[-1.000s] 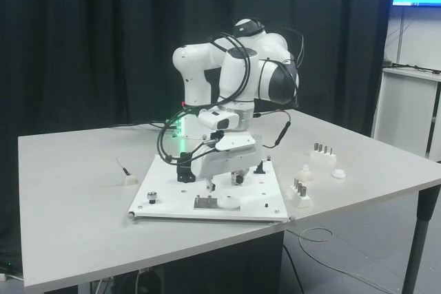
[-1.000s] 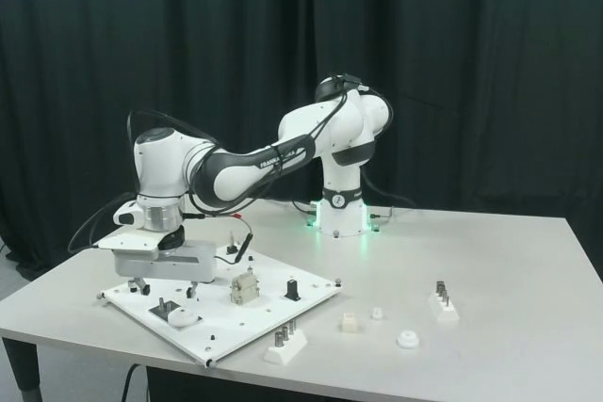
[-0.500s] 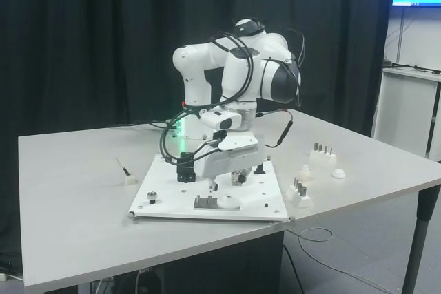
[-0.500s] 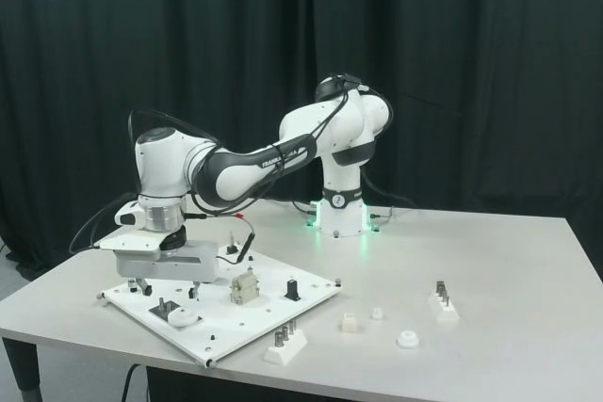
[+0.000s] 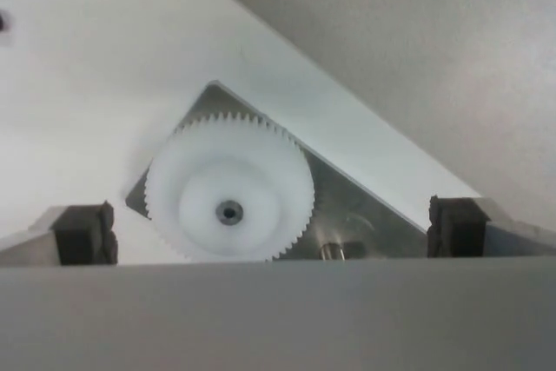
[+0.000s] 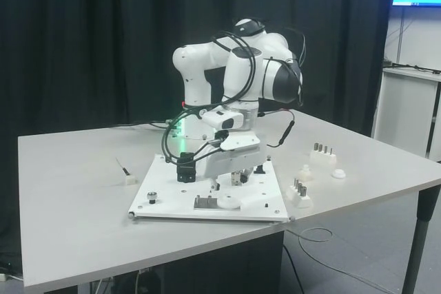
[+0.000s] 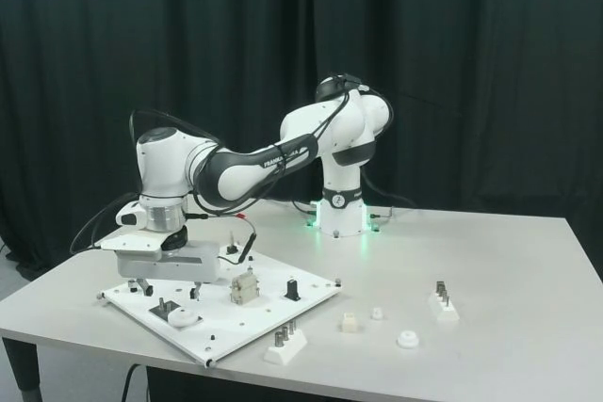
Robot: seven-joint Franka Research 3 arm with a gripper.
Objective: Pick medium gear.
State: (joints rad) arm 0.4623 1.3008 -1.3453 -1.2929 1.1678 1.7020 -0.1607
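A white toothed gear (image 5: 229,188) with a small centre hole lies flat on a grey metal plate (image 5: 369,206) near the front edge of the white board (image 5: 87,84). My gripper (image 5: 269,230) hangs above it, open, with nothing between its black pads (image 5: 82,234); the gear sits nearer one pad than the other. The room views show the gear (image 6: 229,202) (image 7: 185,317) on the board (image 6: 165,177), with the gripper (image 6: 227,178) (image 7: 168,286) a short way above it and a little behind.
On the board (image 7: 254,322) stand a black block (image 6: 185,171), a black clip (image 7: 292,289) and a small knob (image 6: 152,199). Off the board are pin holders (image 6: 300,194) (image 6: 322,153), small white parts (image 6: 337,173) (image 7: 407,338) and a white holder (image 6: 127,175).
The hand has risen slightly and drifted a little sideways over the board. The fingers stay open and the gear has not moved.
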